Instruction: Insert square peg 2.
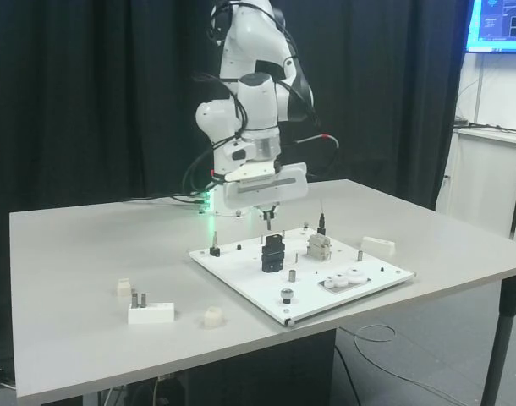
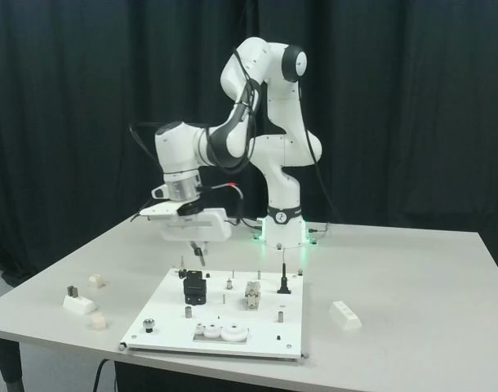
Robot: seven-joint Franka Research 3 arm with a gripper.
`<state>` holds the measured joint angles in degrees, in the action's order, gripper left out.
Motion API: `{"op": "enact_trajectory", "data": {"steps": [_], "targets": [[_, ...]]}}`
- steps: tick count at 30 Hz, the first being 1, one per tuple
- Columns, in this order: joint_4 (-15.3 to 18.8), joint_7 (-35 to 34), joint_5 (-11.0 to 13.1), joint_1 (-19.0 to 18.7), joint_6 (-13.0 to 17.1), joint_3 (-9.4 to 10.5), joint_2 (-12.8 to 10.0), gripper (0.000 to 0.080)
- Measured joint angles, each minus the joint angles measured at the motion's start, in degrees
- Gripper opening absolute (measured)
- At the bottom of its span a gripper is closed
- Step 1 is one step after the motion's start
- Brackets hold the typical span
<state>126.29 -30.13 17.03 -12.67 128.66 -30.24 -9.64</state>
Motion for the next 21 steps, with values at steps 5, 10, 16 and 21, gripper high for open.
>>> {"op": "enact_trajectory", "data": {"steps": [5,10,16,21], "targets": [[4.49,3.62,-0.05,-1.44,4.31,0.01,2.2,0.0075],[7.56,7.55,-0.14,-2.06,7.77,0.01,3.91,0.0075],[9.51,10.56,-1.14,-2.05,10.34,-0.2,4.9,0.0075],[10.66,11.13,-3.06,-2.01,12.05,-0.82,4.91,0.0075]]}}
